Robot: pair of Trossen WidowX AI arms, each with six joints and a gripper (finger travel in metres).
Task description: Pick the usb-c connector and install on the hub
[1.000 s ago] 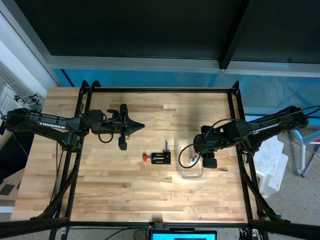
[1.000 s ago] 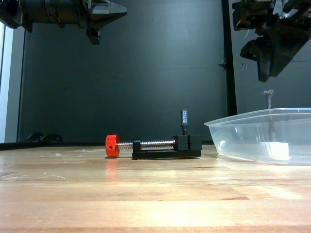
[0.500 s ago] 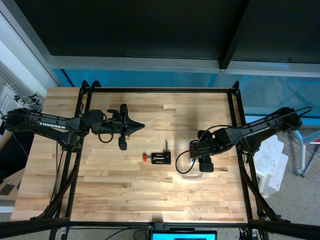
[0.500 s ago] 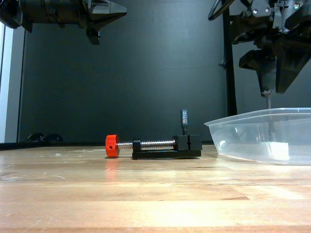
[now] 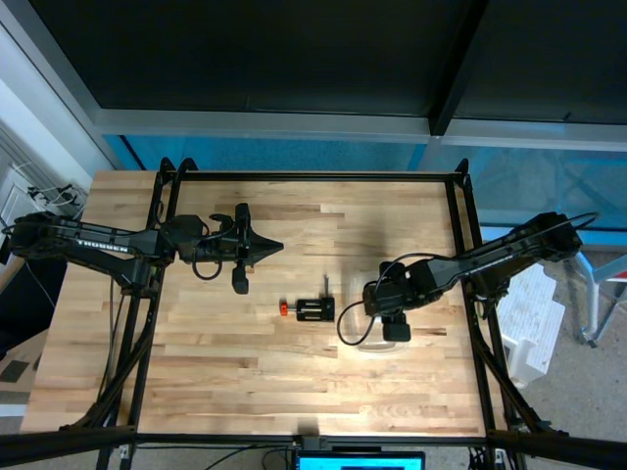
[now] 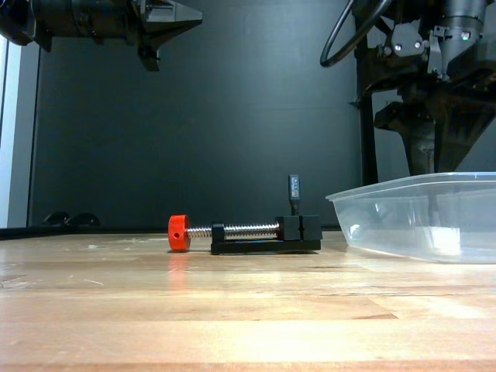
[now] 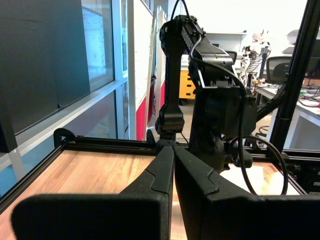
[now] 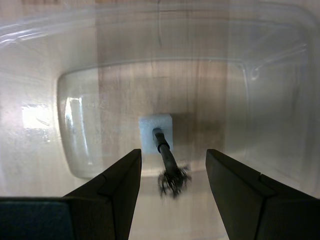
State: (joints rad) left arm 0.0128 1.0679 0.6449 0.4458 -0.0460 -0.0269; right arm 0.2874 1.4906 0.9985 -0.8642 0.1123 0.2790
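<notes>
The usb-c connector (image 8: 164, 147), a dark stem with a frayed top, stands on a white square piece (image 8: 150, 126) inside the clear plastic tray (image 8: 75, 100). The right gripper (image 8: 171, 155) is lowered over the tray, jaws released, one on each side of the connector and clear of it. The hub (image 5: 312, 309) sits on the table (image 5: 216, 362) near the tray, on the left arm's side. The left gripper (image 5: 272, 247) hangs high over the table's left half, jaws clenched on nothing.

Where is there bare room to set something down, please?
Bare wood runs along the near edge, before the hub and clear tray. Crowded: the open right gripper at the tray; the shut left gripper hangs above far left.
</notes>
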